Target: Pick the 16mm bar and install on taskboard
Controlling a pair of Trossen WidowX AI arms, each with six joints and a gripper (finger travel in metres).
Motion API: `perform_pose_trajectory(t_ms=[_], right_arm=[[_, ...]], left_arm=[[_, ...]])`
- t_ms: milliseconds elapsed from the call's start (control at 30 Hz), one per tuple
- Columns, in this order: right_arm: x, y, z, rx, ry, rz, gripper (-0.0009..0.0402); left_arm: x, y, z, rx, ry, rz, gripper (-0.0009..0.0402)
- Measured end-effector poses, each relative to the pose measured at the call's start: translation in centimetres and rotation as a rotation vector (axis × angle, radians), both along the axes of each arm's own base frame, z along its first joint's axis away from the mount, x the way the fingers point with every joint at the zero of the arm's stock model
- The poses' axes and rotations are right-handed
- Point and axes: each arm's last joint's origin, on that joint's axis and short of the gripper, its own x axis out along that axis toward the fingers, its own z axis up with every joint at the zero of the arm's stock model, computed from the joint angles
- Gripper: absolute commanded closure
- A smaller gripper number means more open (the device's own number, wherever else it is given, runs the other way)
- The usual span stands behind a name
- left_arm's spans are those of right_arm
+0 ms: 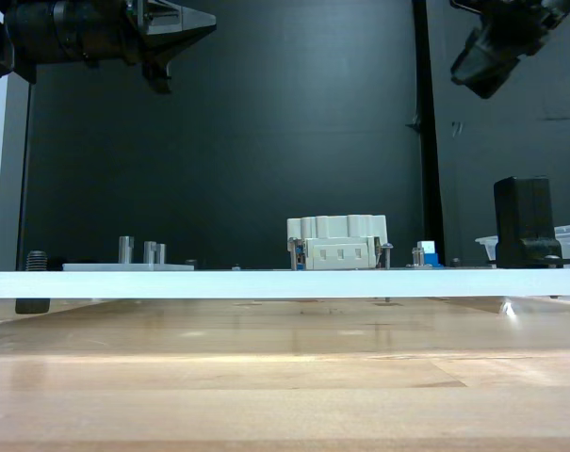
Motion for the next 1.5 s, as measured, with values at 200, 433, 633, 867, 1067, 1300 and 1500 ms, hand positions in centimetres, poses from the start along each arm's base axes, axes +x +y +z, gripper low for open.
perform_pose_trajectory(t_ms=[200, 433, 633, 867, 1067, 1300, 1500], right_arm=[[-1.4, 0.2, 0.4, 0.002, 0.136, 0.003, 0.0393], [-2.9, 0.4, 0.1, -0.008, 0.306, 0.028, 0.0393], [-3.4, 0.4, -0.6, -0.021, 0.428, 0.036, 0.0393], [-3.1, 0.5, -1.1, -0.048, 0.5, 0.08, 0.0393], [-3.1, 0.6, -1.1, -0.052, 0.502, 0.111, 0.0393], [-2.9, 0.7, -1.7, -0.058, 0.575, 0.109, 0.0392], [-1.8, 1.2, -2.7, -0.072, 0.653, 0.116, 0.0342]], left_arm=[[0.0, 0.0, 0.0, 0.0, 0.0, 0.0, 0.0393], [0.0, 0.0, 0.0, 0.0, -0.001, 0.0, 0.0393], [0.0, 0.0, 0.0, 0.0, -0.001, 0.0, 0.0393], [0.0, 0.0, 0.0, 0.0, 0.0, 0.0, 0.0393], [0.0, 0.0, 0.0, 0.0, 0.0, 0.0, 0.0393], [0.0, 0.0, 0.0, 0.0, -0.001, 0.0, 0.0393], [0.0, 0.0, 0.0, 0.0, -0.001, 0.0, 0.0393]])
